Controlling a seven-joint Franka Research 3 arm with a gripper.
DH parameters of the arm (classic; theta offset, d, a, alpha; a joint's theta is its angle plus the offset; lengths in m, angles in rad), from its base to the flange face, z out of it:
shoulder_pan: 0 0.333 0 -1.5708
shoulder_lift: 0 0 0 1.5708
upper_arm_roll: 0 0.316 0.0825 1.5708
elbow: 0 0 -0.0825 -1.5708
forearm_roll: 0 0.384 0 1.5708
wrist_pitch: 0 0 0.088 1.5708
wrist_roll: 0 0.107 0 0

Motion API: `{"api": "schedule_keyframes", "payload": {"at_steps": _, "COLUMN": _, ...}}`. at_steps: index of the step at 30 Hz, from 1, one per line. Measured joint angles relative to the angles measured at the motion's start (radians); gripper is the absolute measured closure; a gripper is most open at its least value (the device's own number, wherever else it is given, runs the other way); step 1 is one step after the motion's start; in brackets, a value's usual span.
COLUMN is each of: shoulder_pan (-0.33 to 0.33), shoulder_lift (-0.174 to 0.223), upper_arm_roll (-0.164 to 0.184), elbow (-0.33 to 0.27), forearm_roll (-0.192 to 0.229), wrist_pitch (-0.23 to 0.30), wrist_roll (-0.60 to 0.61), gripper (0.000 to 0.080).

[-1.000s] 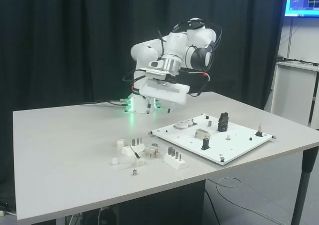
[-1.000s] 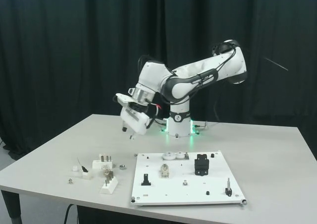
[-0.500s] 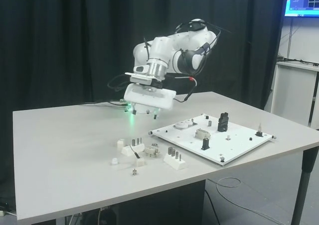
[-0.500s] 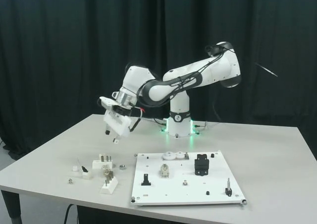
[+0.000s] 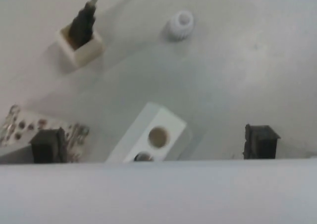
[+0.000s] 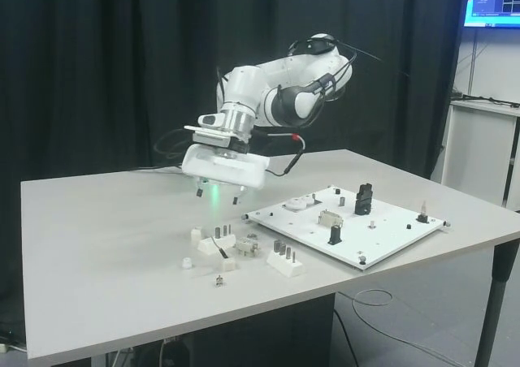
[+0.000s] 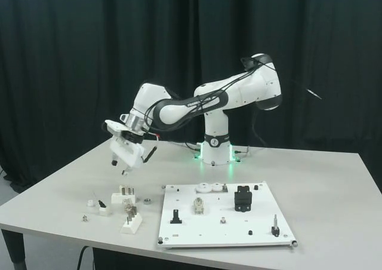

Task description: Pick small gear.

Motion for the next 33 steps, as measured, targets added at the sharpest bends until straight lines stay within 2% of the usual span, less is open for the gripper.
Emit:
{"api": "schedule_keyframes", "payload": {"at_steps": 10, "shoulder_pan": -0.143, "shoulder_lift": 0.016, "upper_arm_roll": 0.038, "elbow": 0.107, "forearm_roll": 0.038, "wrist_pitch": 0.02, "wrist_roll": -0.048, "gripper": 0.0003}}
{"api": "schedule_keyframes", "payload": {"at_steps": 19, "shoulder_pan": -0.281, "shoulder_lift": 0.018, "upper_arm_roll": 0.078, "elbow": 0.217, "forearm_roll": 0.081, "wrist_pitch": 0.014, "wrist_roll": -0.08, "gripper": 0.0003}}
{"api": "schedule_keyframes", "payload": {"at_steps": 24, "shoulder_pan": -0.348, "shoulder_lift": 0.021, "upper_arm_roll": 0.1, "elbow": 0.275, "forearm_roll": 0.091, "wrist_pitch": -0.009, "wrist_roll": -0.11, "gripper": 0.0003}}
{"api": "schedule_keyframes", "payload": {"at_steps": 33, "shoulder_pan": -0.45, "shoulder_lift": 0.036, "upper_arm_roll": 0.125, "elbow": 0.37, "forearm_roll": 0.092, "wrist_pitch": -0.083, "wrist_roll": -0.128, "gripper": 0.0003}}
